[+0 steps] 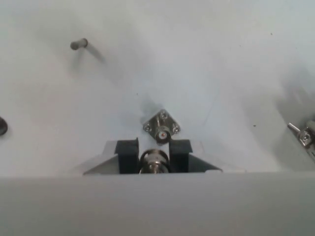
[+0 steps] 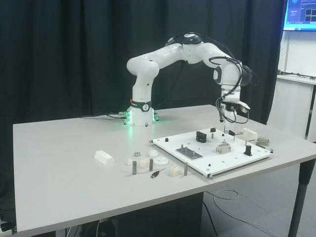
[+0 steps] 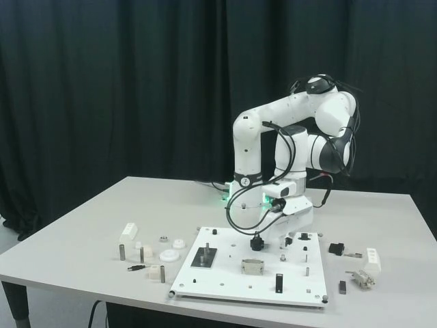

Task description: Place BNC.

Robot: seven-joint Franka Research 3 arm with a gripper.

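Observation:
My gripper (image 1: 154, 156) is shut on the BNC plug (image 1: 154, 163), a short grey metal cylinder held between the two black fingers (image 1: 127, 153). Just beyond the plug's tip, a BNC socket (image 1: 161, 129) with a square four-screw flange stands on the white board (image 1: 206, 73). The plug hangs a little above the socket and is apart from it. In the first room view the gripper (image 2: 224, 127) hovers over the far right part of the board (image 2: 232, 162). In the second room view the gripper (image 3: 257, 242) is low over the board's middle (image 3: 225, 280).
A thin metal peg (image 1: 78, 44) and a metal fitting (image 1: 305, 135) stand on the board near the socket. Black posts and a grey block (image 2: 223, 147) also rise from it. Several loose white and grey parts (image 2: 143, 164) lie beside the board, and a white piece (image 3: 372, 258) lies on its other side.

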